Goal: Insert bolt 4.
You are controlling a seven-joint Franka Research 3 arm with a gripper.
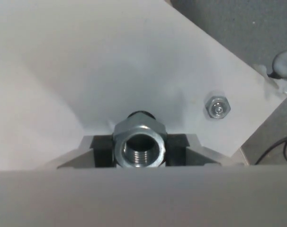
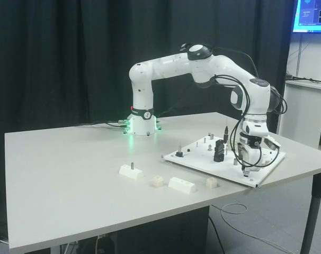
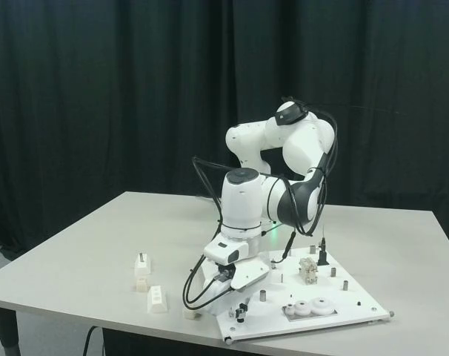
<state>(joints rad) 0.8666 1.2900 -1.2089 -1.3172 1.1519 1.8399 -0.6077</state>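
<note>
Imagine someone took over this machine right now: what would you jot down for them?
Gripper: shut on a threaded metal part, presumably bolt 4, held just above the white board.
Where: the arm is low over the board's corner nearest the table edge. Another small bolt already sits in the board close by.
Done: part picked up and carried over.
Left: I cannot see the target hole; line up, lower, insert, release.

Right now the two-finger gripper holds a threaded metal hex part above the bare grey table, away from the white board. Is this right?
Not quite. The gripper does hold the threaded metal hex part, but it hangs over the white board, not the bare grey table. The wrist view shows the board directly beneath it.
</note>
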